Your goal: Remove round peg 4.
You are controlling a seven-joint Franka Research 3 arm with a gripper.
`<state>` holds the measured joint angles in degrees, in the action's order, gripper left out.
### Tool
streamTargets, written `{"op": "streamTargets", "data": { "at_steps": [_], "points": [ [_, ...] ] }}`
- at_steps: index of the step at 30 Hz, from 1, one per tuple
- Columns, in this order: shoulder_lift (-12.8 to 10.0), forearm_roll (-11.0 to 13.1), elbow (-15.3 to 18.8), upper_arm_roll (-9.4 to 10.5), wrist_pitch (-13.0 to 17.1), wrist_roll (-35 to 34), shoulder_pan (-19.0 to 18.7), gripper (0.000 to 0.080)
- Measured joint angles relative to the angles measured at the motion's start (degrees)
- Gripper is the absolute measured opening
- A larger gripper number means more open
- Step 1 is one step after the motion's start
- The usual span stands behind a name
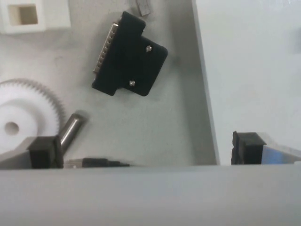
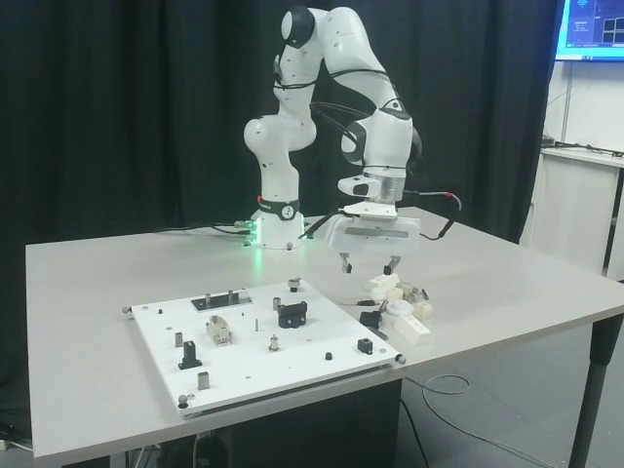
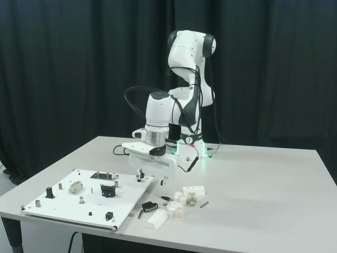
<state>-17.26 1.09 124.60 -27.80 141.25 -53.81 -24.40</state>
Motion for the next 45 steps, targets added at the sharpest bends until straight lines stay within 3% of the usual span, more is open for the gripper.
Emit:
{"op": "streamTargets", "data": {
  "at_steps": [14,24,38,45],
  "points": [
    [0.01,-6.21,0.00,-0.03,-0.02,0.47,4.93,0.0800],
    [0.09,-6.94,0.00,0.00,0.04,7.20,10.71,0.0800],
    [-0.27,-4.72,0.00,0.02,1.84,15.18,16.28,0.0800],
    [-1.47,0.18,0.00,0.02,3.82,21.44,18.47,0.0800]
  ]
}}
